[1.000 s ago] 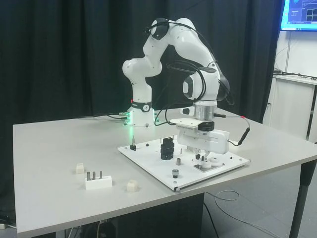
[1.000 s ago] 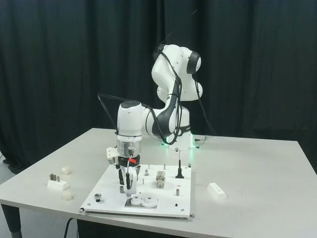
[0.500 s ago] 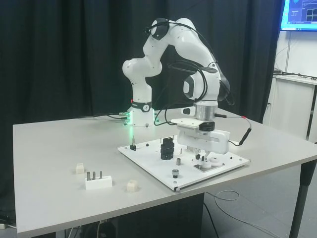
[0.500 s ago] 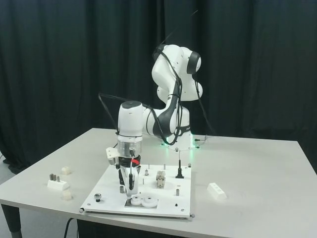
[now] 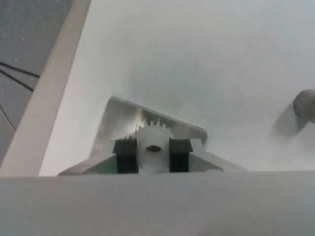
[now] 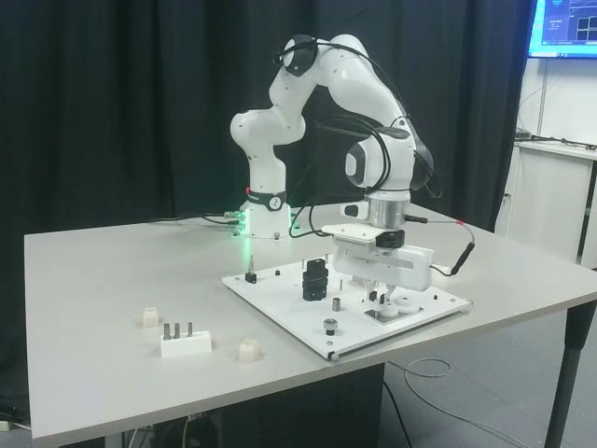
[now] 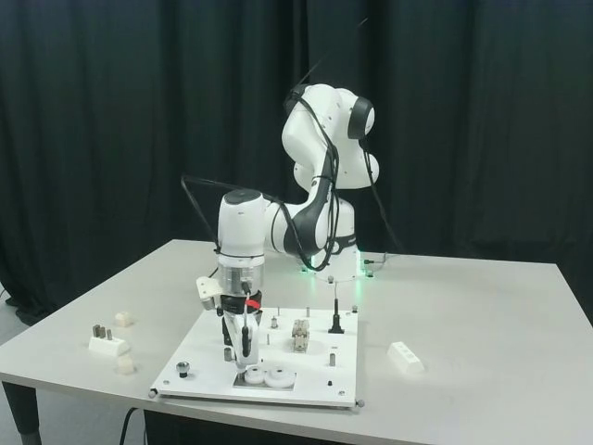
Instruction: Insert small gear.
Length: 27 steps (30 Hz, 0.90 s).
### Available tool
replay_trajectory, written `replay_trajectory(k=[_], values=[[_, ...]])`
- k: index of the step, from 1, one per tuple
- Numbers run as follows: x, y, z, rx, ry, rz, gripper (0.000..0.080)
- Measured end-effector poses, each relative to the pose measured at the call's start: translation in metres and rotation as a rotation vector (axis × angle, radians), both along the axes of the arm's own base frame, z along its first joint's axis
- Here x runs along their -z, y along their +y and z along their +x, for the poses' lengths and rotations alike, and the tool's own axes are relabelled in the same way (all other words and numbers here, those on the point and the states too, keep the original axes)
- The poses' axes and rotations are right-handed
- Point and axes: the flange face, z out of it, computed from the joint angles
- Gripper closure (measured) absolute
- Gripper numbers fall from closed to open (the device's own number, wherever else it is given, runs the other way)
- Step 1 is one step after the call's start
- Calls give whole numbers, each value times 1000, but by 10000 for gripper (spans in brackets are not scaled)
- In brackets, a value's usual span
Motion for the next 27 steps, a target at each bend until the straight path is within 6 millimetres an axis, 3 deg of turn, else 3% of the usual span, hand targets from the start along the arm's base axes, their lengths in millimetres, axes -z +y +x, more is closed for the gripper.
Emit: replay_trajectory(k=[27], values=[[6, -3, 4, 72, 21, 24, 672]])
